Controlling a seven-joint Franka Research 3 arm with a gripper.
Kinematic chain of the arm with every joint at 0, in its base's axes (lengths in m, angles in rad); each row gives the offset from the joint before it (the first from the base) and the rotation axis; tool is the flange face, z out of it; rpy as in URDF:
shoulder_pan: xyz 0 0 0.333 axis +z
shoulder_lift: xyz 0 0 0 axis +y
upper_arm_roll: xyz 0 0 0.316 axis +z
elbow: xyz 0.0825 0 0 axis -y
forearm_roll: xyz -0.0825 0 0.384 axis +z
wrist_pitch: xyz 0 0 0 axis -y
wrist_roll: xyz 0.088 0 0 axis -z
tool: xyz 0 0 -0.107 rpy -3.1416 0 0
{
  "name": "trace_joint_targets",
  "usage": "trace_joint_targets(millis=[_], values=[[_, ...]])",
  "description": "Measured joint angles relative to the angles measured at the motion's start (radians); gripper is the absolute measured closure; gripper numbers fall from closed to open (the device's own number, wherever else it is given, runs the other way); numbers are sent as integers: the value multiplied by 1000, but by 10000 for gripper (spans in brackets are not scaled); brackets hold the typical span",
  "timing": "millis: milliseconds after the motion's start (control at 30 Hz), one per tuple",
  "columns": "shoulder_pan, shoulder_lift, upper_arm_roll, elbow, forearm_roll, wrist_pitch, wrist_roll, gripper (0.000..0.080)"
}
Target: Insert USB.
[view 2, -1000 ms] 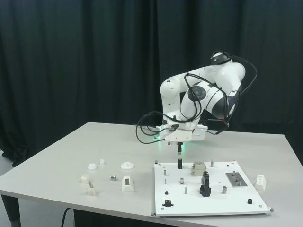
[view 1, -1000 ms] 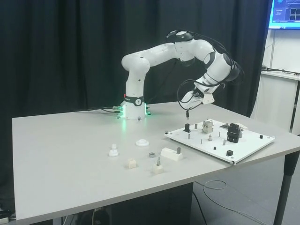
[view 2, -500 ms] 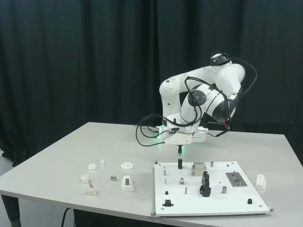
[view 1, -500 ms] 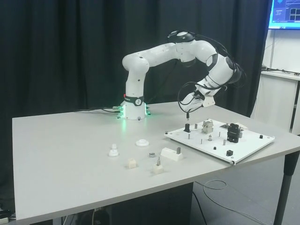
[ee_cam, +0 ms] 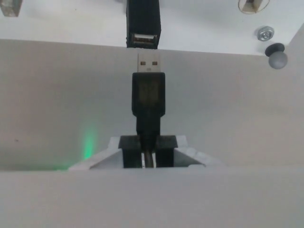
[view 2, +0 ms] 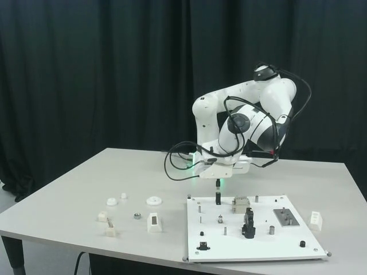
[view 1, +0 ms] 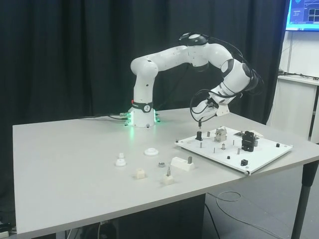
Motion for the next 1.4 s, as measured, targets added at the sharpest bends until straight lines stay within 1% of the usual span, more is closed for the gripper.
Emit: trace_joint_targets(millis=[633,1400], values=[[-31,3,21,31,-7,-8,0,745],[-34,4,29,35,-13,-12,0,745]])
